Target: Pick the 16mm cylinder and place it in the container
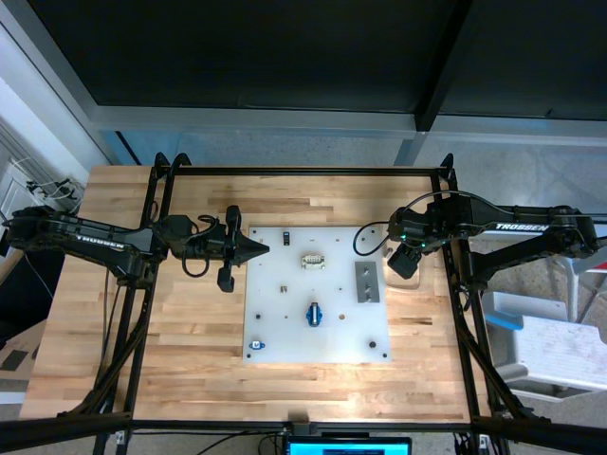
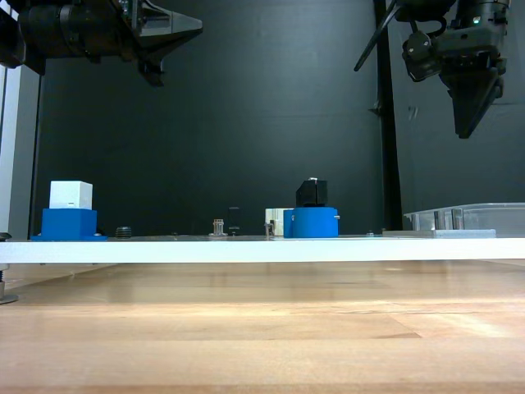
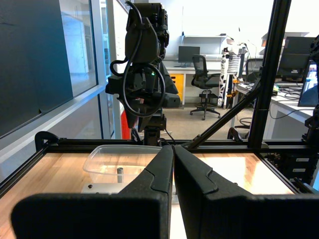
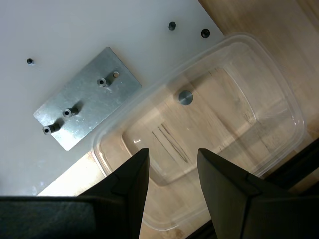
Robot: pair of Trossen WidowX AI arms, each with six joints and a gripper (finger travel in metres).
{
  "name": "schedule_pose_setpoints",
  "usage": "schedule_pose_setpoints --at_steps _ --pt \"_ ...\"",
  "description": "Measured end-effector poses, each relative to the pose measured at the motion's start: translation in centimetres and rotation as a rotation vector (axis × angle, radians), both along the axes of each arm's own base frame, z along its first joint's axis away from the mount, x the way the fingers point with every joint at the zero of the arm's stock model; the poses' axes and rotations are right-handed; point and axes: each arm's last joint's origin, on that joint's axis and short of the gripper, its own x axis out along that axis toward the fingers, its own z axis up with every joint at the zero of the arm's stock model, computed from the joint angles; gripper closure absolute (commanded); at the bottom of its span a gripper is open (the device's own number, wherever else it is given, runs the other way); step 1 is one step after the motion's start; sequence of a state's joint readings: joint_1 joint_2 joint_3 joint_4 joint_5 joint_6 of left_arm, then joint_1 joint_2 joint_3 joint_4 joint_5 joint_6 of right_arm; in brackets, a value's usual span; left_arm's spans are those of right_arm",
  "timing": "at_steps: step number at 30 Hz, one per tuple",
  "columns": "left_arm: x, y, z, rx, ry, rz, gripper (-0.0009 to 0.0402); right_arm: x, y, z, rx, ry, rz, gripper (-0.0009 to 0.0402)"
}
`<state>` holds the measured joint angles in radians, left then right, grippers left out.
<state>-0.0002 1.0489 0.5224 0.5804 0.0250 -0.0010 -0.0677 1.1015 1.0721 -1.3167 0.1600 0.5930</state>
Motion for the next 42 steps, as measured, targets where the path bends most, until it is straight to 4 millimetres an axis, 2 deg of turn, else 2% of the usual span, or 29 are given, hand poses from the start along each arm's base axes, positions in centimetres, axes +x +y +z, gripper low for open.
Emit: schedule_pose_setpoints --at_steps 42 --pt "0.00 0.00 0.00 0.000 0.000 0.000 0.0393 -0.04 -0.01 -0.01 -0.002 0.004 -0.002 0.0261"
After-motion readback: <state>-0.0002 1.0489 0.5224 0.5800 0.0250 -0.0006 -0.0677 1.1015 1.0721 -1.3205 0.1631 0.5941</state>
